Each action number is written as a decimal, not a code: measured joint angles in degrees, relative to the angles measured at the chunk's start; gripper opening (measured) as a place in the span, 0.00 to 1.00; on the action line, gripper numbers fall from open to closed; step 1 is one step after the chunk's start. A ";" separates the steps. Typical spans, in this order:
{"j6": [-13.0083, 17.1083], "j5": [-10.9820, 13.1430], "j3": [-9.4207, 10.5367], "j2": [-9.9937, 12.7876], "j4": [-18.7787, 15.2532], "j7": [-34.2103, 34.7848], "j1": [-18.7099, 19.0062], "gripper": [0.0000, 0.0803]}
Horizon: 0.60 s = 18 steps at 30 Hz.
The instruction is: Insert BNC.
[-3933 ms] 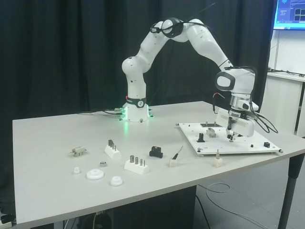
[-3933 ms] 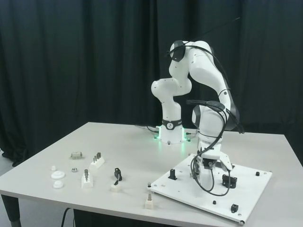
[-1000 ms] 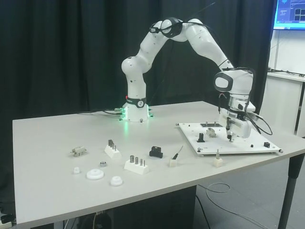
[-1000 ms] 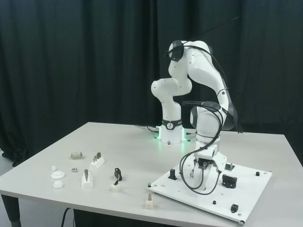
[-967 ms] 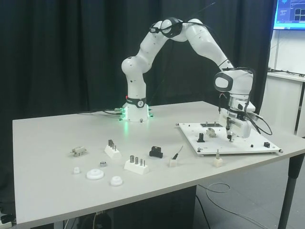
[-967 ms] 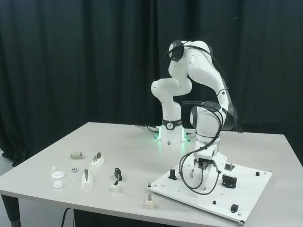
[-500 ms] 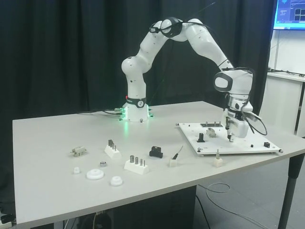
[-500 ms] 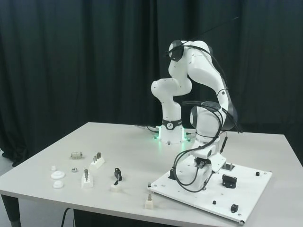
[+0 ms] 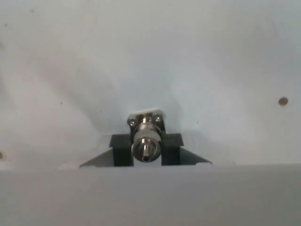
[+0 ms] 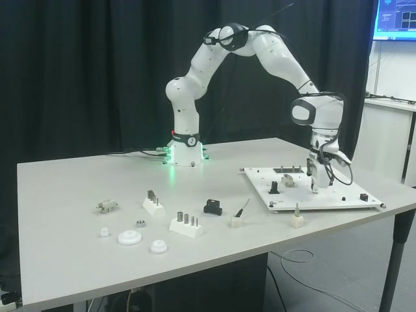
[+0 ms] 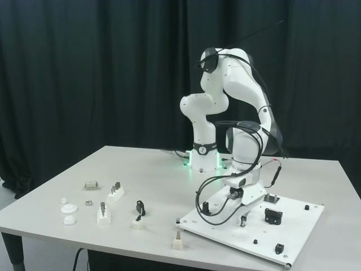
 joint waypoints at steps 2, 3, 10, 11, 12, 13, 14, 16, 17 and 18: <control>0.00 0.65 -0.01 -0.03 -0.05 1.00 -0.09 0.15; 0.00 1.04 -0.03 -0.04 -0.07 1.31 -0.15 0.15; 0.00 3.47 -0.05 -0.12 -0.26 3.82 -0.57 0.15; 0.00 3.70 -0.05 -0.14 -0.28 4.36 -0.60 0.15; 0.00 3.91 -0.05 -0.15 -0.30 5.02 -0.63 0.15; 0.00 4.11 -0.06 -0.16 -0.32 5.76 -0.65 0.15; 0.01 4.22 -0.06 -0.16 -0.34 6.51 -0.65 0.15; 0.02 4.34 -0.06 -0.18 -0.37 8.49 -0.65 0.15; 0.04 4.35 -0.06 -0.19 -0.38 9.54 -0.65 0.15; 0.06 4.36 -0.06 -0.19 -0.40 10.71 -0.63 0.15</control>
